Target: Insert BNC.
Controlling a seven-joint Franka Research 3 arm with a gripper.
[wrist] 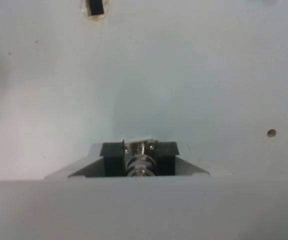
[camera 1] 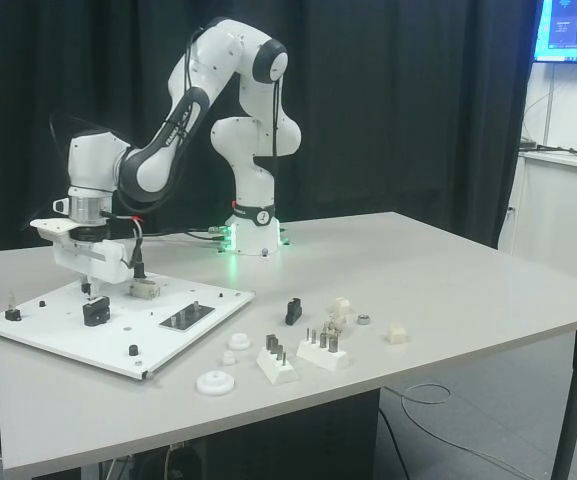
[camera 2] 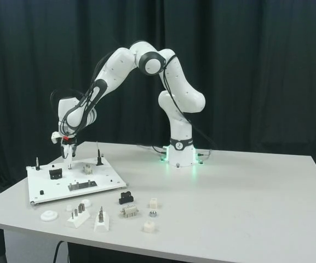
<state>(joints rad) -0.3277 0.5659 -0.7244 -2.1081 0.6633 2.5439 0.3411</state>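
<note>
Metal of a small cylindrical BNC connector point(wrist: 141, 161) showed at the lower centre of the wrist view, clamped between the black fingertips of the white arm's gripper point(wrist: 140, 159), plug end pointing down, presumably so it could drop straight into a socket. Below it lay the white rectangular task board point(camera 1: 208, 325) at the left of the first room view, the gripper hanging just above the board's far left part, near a small black block point(camera 1: 95, 313). Loose white and black parts point(camera 1: 308, 345) sat on the grey table point(camera 1: 448, 280) beyond the board, well apart from the work.
</note>
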